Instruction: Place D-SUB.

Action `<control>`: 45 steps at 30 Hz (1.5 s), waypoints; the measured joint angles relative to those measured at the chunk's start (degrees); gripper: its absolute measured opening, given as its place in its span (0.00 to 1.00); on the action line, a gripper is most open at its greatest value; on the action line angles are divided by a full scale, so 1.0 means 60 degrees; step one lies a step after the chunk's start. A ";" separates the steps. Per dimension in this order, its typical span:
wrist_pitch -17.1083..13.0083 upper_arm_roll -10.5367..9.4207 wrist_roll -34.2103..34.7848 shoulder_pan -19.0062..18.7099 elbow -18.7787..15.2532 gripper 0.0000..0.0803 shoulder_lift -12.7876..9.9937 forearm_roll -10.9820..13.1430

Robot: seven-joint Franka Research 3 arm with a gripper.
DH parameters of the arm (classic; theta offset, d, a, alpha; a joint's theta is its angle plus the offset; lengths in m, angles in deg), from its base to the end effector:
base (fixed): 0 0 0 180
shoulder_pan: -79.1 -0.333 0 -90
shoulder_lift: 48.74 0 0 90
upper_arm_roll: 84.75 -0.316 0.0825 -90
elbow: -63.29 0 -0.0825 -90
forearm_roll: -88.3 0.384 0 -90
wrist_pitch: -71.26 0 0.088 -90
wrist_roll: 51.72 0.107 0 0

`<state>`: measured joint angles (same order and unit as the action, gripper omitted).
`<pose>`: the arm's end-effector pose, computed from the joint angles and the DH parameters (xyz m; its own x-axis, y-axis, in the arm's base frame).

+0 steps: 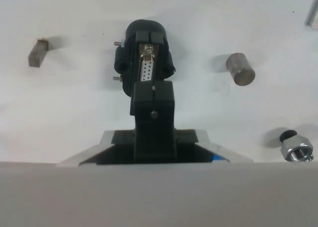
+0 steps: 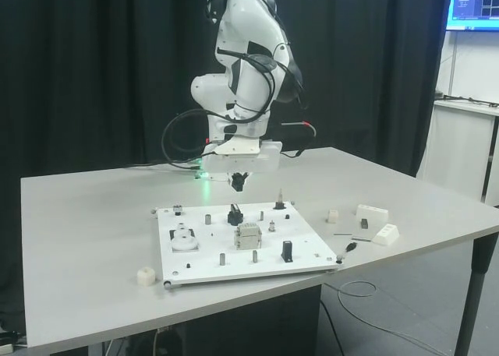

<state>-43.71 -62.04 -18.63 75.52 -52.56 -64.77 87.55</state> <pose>0.5316 -0.1804 0.3029 0.5932 -0.7884 -0.1627 -0.7497 -0.6147 0.2450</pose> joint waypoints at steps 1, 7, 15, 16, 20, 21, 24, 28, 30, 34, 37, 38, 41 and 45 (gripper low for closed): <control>-0.0001 0.0000 0.0000 0.0000 0.0001 0.19 0.0000 0.0000; -0.0060 0.0003 0.0012 0.0007 0.0014 0.19 -0.0001 0.0000; -0.0478 0.0223 0.0012 0.0023 0.0105 0.19 -0.0062 -0.0196; -0.0550 0.0269 0.0012 0.0026 0.0120 0.19 -0.0080 -0.0252; -0.0931 0.0498 -0.0038 0.0067 0.0210 0.19 -0.0208 -0.0500; -0.1023 0.0558 -0.0077 0.0083 0.0237 0.19 -0.0249 -0.0542; -0.1271 0.0724 -0.0312 0.0168 0.0348 0.19 -0.0404 -0.0635; -0.1509 0.0916 -0.0693 0.0369 0.0564 0.19 -0.0670 -0.0675; -0.1602 0.0983 -0.0860 0.0505 0.0687 0.19 -0.0814 -0.0677; -0.1784 0.1035 -0.1248 0.0867 0.0968 0.19 -0.1117 -0.0677; -0.1955 0.1036 -0.1545 0.1164 0.1175 0.19 -0.1354 -0.0676; -0.2011 0.1034 -0.1622 0.1261 0.1243 0.19 -0.1434 -0.0675; -0.2177 0.1030 -0.1833 0.1524 0.1446 0.19 -0.1689 -0.0650; -0.2387 0.1017 -0.2162 0.1810 0.1685 0.19 -0.2042 -0.0547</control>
<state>-58.03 -55.94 -31.60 86.38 -42.45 -77.03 84.27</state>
